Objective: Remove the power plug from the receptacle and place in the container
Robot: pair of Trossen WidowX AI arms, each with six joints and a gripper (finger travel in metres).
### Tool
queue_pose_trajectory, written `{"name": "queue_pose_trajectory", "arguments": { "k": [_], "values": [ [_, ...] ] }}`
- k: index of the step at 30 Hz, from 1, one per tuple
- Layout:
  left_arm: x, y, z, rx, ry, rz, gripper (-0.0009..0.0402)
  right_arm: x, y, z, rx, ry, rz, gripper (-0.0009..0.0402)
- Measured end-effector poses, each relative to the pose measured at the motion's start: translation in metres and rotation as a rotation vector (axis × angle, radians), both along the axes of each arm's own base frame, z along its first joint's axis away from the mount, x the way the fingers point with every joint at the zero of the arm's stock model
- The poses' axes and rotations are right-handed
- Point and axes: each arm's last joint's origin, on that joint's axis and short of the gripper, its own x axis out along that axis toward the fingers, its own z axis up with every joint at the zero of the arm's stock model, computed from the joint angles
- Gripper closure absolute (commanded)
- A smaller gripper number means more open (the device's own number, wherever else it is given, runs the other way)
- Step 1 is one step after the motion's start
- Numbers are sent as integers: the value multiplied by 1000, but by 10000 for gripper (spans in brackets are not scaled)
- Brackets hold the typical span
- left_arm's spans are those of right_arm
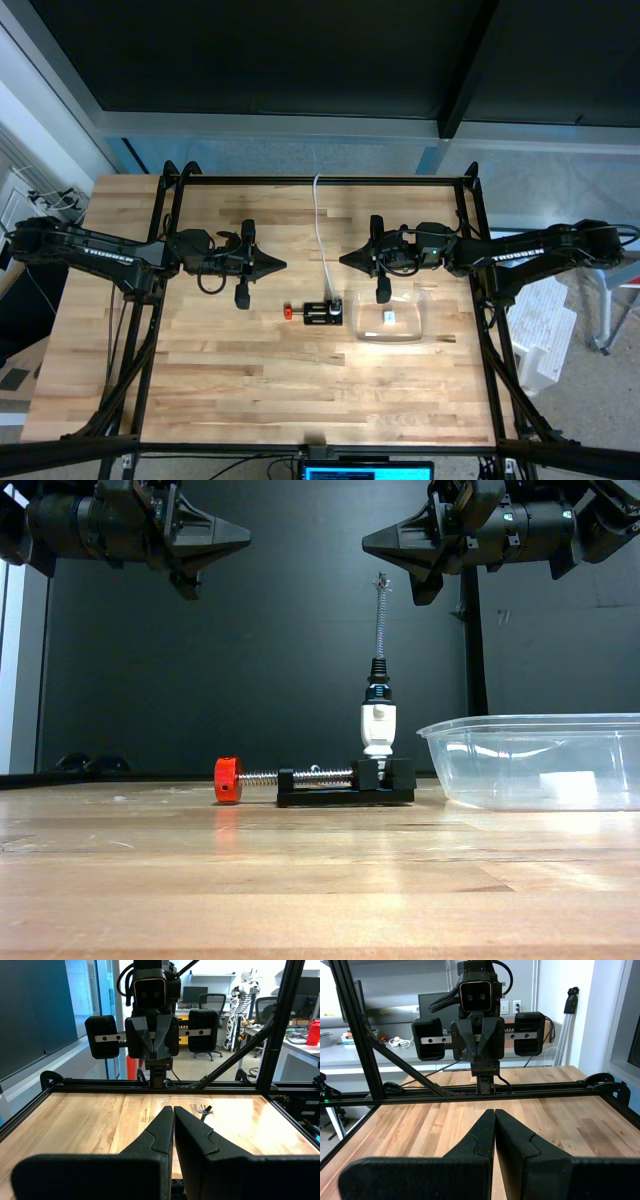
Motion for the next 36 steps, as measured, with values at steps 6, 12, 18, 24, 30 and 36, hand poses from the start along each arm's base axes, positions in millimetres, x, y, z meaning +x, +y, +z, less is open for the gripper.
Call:
{"name": "queue_pose_trajectory", "arguments": {
  "k": [6, 12, 18, 24, 30, 36],
  "values": [
    [0, 0, 0, 0, 1, 0, 393, 0, -2, 2, 0, -25, -61, 393],
    [0, 0, 0, 0, 1, 0, 393, 0, -2, 2, 0, -25, -59, 393],
    [0, 0, 0, 0, 0, 0, 393, 1, -1, 1, 16, 18, -47, 393],
    [0, 0, 0, 0, 0, 0, 393, 5, 6, 3, 35, 256, -4, 393],
    [0, 0, 0, 0, 0, 0, 393, 4, 23, 13, 15, 523, 52, 393],
    [0, 0, 0, 0, 0, 0, 393, 12, 36, 17, -5, 730, 90, 393]
  ]
}}
